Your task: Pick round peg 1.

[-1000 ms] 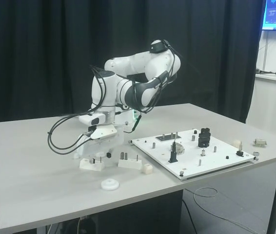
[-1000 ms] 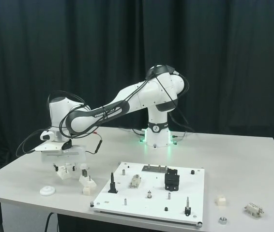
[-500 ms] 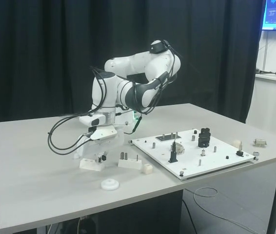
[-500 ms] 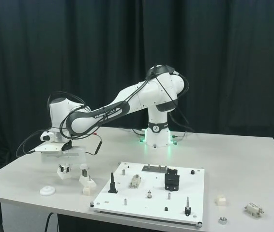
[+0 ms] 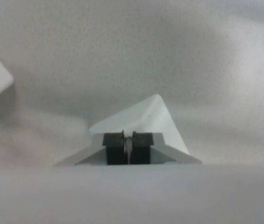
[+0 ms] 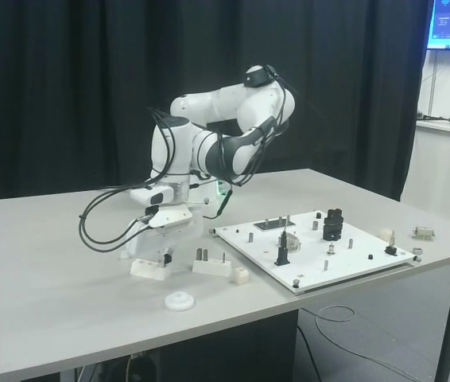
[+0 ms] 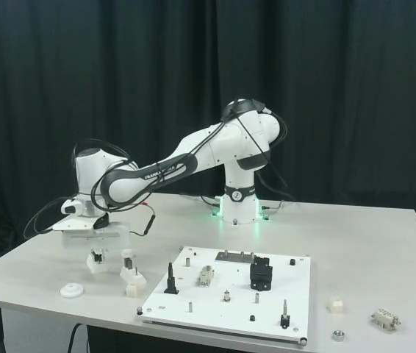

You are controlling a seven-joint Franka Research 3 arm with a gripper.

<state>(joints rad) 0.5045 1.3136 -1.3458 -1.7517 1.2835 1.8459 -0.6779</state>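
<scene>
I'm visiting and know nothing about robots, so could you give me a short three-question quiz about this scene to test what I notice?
1. True or false: the gripper is closed on a thin peg.
2. What lies on the table nearest its front edge, in front of the gripper? A) a white gear-like disc B) a black clamp C) a cable reel
3. Fill in: the white board with small parts lies beside the arm's ____.

Key: 1 true; 2 A; 3 base.
</scene>
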